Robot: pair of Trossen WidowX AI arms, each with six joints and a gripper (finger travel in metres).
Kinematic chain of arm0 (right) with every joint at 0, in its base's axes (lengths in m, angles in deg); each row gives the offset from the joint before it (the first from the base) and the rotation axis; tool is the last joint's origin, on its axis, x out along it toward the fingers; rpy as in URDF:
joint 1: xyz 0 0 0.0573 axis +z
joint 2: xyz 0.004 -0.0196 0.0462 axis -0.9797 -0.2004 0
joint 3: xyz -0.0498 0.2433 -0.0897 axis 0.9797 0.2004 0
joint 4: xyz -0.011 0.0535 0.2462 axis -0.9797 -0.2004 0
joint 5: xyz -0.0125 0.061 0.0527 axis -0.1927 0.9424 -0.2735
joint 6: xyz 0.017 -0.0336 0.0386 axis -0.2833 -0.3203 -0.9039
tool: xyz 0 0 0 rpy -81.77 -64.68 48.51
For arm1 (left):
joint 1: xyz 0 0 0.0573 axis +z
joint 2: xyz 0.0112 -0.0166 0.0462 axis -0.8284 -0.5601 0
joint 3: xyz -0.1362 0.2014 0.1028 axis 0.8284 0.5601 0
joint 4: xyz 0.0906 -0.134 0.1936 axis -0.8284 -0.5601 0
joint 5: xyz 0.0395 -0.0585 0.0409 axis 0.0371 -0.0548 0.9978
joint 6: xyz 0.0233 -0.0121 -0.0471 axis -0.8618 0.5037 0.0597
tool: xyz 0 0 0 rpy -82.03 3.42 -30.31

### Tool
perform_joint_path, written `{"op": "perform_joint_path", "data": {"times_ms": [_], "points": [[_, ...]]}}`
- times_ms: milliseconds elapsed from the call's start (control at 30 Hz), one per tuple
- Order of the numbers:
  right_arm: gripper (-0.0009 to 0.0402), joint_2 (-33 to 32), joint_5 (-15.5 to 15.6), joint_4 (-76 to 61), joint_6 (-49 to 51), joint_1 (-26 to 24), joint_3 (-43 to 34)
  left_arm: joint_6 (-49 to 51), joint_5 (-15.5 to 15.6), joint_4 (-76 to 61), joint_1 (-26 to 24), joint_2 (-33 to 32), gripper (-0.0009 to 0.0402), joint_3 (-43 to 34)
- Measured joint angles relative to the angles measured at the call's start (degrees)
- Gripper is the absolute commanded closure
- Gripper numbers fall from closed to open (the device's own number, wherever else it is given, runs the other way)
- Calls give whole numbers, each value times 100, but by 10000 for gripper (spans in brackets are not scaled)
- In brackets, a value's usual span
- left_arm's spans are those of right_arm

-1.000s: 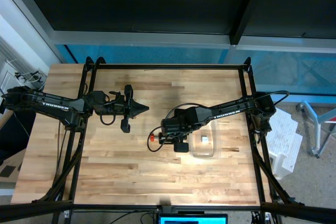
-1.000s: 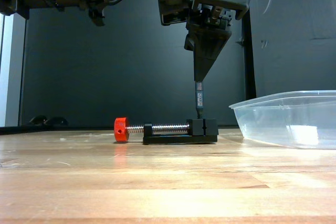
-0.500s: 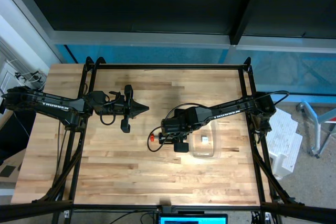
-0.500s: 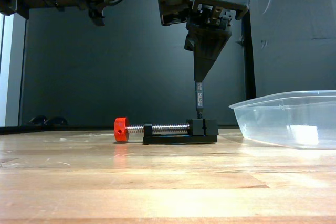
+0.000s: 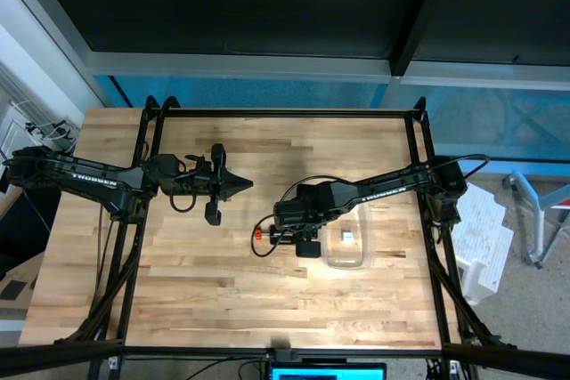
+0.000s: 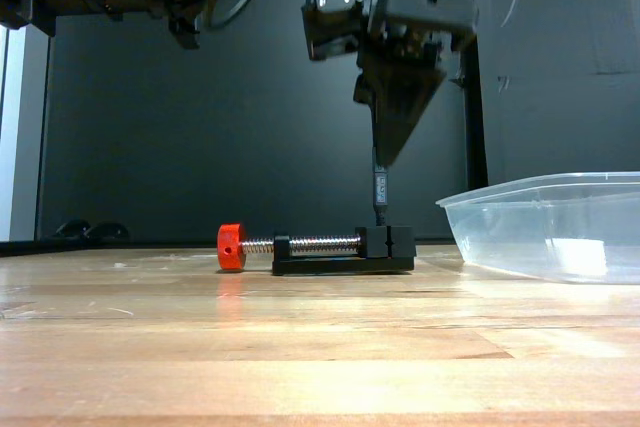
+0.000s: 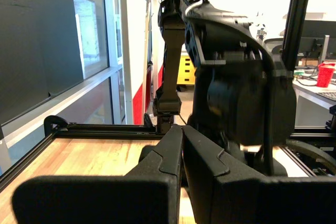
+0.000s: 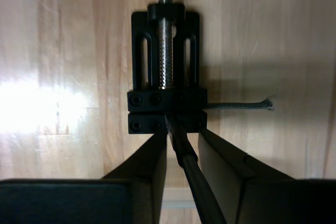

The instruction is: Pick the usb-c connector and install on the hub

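The usb-c connector [image 6: 380, 197] stands upright in the hub [image 6: 345, 247], seemingly installed. The right gripper [image 6: 384, 159] hovers just above, its fingers [image 8: 142, 166] slightly parted beside the connector. The left gripper [image 5: 242, 184] hangs well apart, fingers [image 7: 163, 156] closed.

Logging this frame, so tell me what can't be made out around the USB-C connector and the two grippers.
usb-c connector: lower end hidden in the black vise, low view; depth cannot be told.
same connector, high view: covered by the open right gripper directly over it.
hub: not recognisable in any view.
white item in the clear tub: too small, high view.
left gripper, shut, left of the vise: the right arm blocks its wrist view.
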Motion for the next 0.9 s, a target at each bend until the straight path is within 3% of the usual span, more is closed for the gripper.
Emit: {"op": "perform_joint_path", "data": {"times_ms": [400, 900], "points": [[215, 695, 13, 175, 0, 2, 356, 0, 0, 0, 0, 0, 393, 0], [213, 1967, -7, 1014, 0, 4, 1665, 0, 0, 0, 0, 0, 393, 0]]}}
